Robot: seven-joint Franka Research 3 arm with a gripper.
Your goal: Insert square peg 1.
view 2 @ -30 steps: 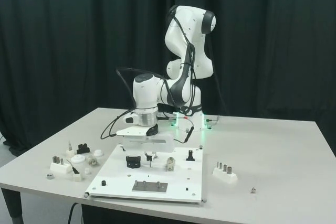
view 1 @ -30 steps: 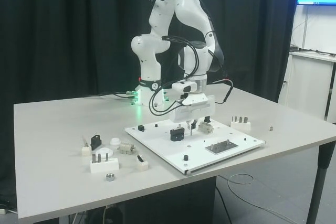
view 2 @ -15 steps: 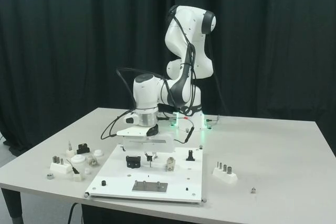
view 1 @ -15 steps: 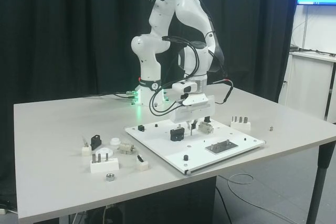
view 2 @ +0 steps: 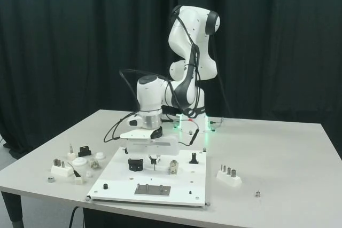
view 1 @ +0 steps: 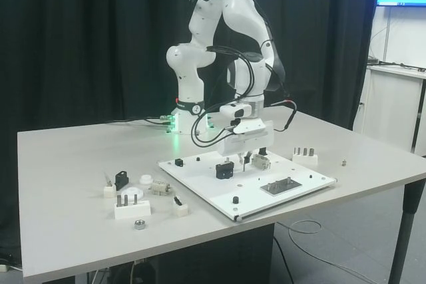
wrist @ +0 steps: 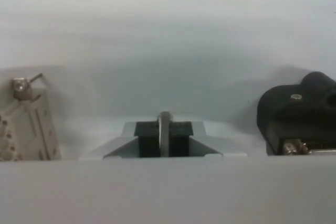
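Wrist view shows the claw (wrist: 164, 139) pinched shut on a thin grey square peg (wrist: 164, 129), which stands upright between its black pads above the white board (wrist: 168, 61). A black block (wrist: 296, 114) sits on the board to one side of the peg, a pale connector (wrist: 23, 129) to the other. In the second room view the claw (view 2: 153, 159) hangs low over the white board (view 2: 181, 185), between the black block (view 2: 135, 164) and the connector (view 2: 173, 166). The board lies on the grey table (view 2: 278, 153), black curtains behind; small white holders (view 2: 228, 177) rest near the board.
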